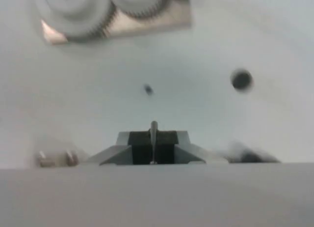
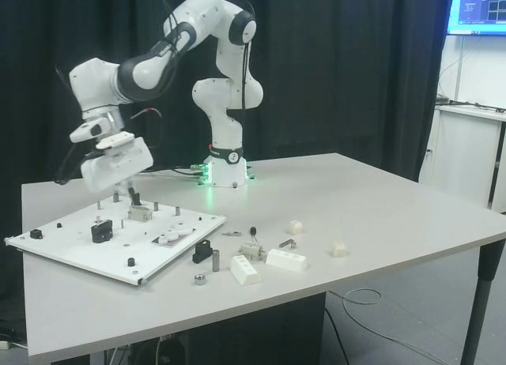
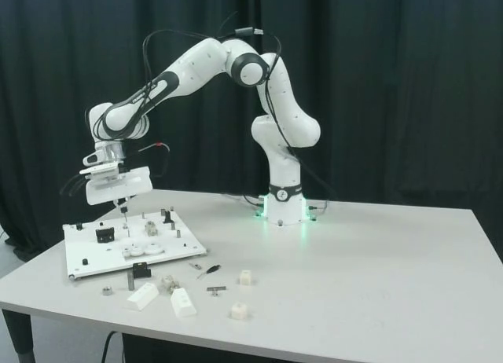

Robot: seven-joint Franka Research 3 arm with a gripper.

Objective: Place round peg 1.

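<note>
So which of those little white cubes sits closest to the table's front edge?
The white cube nearest the front edge, beyond the two white blocks; the other cube lies farther back.

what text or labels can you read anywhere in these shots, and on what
No text can be read anywhere.
Monitor at the edge of the first room view: shows some marks, too small to read.
White board and its parts: no legible labels.
Arm and gripper: no readable brand or number.
Loose white blocks on the table: no markings visible.
</note>
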